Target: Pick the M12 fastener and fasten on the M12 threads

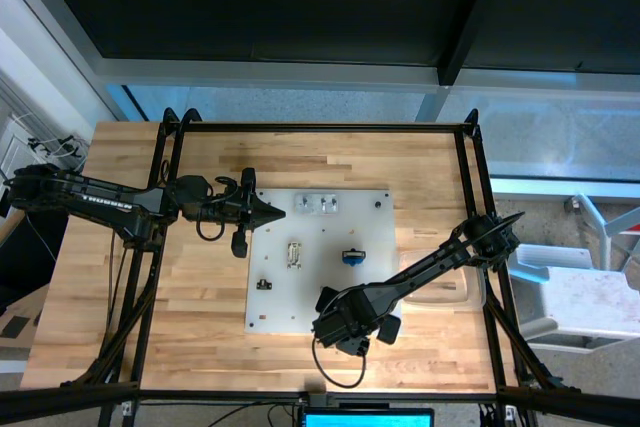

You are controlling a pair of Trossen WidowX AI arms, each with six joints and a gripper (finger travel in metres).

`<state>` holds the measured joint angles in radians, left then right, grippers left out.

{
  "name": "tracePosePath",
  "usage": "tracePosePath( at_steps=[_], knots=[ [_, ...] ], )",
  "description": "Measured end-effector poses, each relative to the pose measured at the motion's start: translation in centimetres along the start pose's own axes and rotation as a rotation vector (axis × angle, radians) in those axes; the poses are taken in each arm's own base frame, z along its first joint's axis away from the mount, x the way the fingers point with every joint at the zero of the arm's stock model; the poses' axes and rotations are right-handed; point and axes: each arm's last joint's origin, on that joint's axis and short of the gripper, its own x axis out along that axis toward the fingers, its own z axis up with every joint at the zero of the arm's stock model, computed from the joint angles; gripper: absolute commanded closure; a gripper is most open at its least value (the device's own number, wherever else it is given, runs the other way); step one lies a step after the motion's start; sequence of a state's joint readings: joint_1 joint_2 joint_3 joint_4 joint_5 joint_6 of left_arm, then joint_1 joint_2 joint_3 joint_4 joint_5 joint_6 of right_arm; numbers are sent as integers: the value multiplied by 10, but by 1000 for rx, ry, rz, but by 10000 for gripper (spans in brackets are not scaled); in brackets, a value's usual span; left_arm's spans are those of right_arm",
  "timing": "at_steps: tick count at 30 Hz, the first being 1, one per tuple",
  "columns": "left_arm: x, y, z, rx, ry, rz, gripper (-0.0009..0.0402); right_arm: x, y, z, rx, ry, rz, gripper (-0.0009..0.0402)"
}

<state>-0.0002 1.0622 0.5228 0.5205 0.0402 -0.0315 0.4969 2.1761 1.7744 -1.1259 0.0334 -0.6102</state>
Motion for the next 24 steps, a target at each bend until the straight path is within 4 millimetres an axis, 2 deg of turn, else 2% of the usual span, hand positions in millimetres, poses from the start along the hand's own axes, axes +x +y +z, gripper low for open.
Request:
tracePosePath(
  at_steps=[6,20,24],
  knots=[
    [0,0,0,0,0,0,393,-1,0,-1,292,-3,-1,380],
    [0,0,0,0,0,0,393,-2,-1,-2,1147,1,1,380],
    [0,0,0,0,0,0,393,-2,-1,-2,1315,1,2,380]
  ],
)
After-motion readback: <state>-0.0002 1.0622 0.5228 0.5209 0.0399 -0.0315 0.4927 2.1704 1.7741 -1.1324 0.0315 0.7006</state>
